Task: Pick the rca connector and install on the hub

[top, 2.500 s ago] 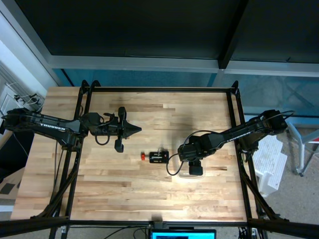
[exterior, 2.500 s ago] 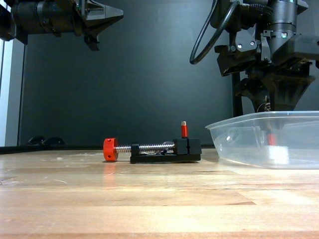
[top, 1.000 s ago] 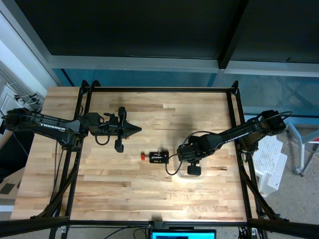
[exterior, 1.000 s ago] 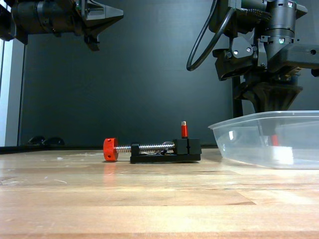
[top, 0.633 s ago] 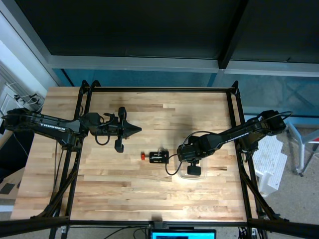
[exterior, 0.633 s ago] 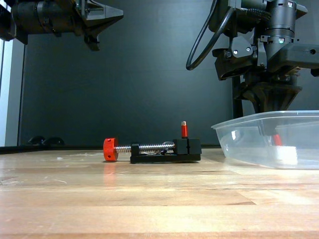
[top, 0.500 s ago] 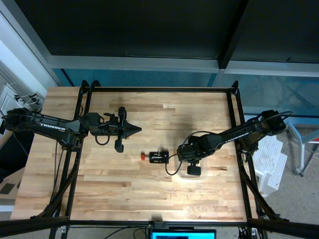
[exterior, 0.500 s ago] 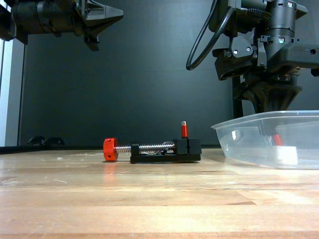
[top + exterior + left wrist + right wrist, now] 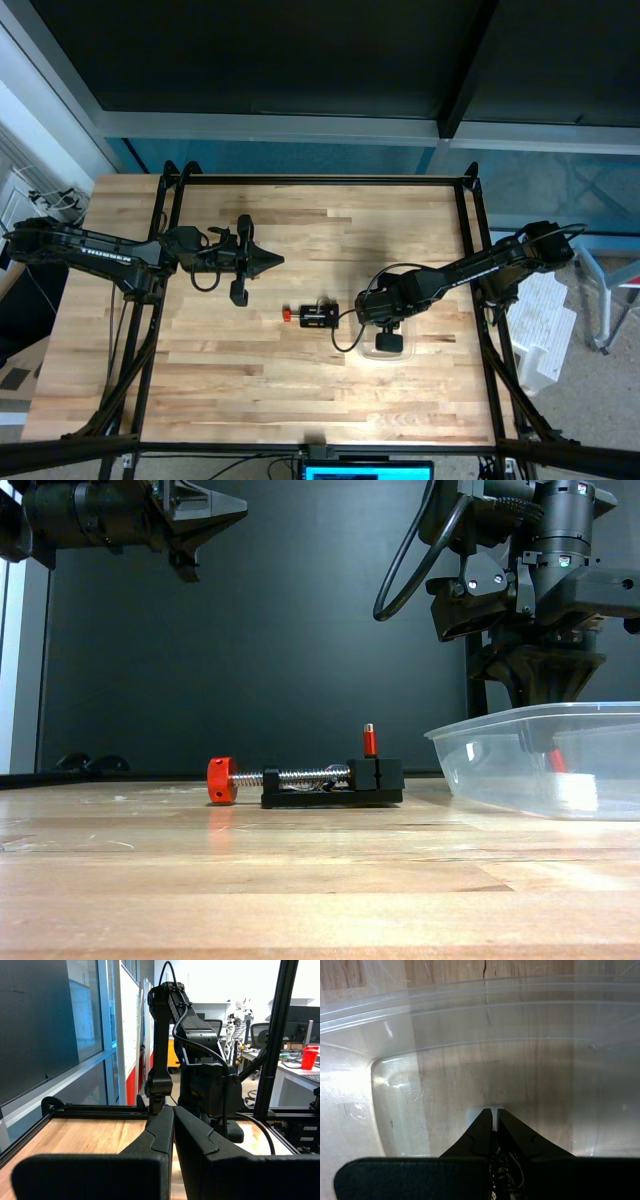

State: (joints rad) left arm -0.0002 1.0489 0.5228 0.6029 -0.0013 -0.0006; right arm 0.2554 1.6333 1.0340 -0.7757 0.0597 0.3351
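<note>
1. The left gripper (image 9: 277, 261) hangs left of centre in the high view, above a table (image 9: 250, 370) of pale wood strips and well apart from the hub. Only its wrist view shows the matte black, wedge-shaped fingers (image 9: 157, 1132). They are pressed flat together with nothing between them.
2. The hub (image 9: 318, 316) lies at the middle of the high view as a small black bar. The low view adds detail lost from above. A round red knob (image 9: 221, 780) sits at its left end, and a shiny threaded rod (image 9: 295, 776) runs from it into the black body. A short red post (image 9: 369, 740) with a metal tip stands upright on top.
3. Just right of the hub sits a clear plastic tray (image 9: 480, 770), glossy, with rounded corners. The right gripper (image 9: 495, 1111) points straight down into it. Its wrist view shows the two fingers drawn to a thin slit above a white block (image 9: 578, 792).
4. The rca connector (image 9: 554, 763) shows only in the low view, near the right edge. It is a small tilted red piece seen through the tray wall, between the white block and the gripper's tips. Whether the fingers pinch it cannot be told.
</note>
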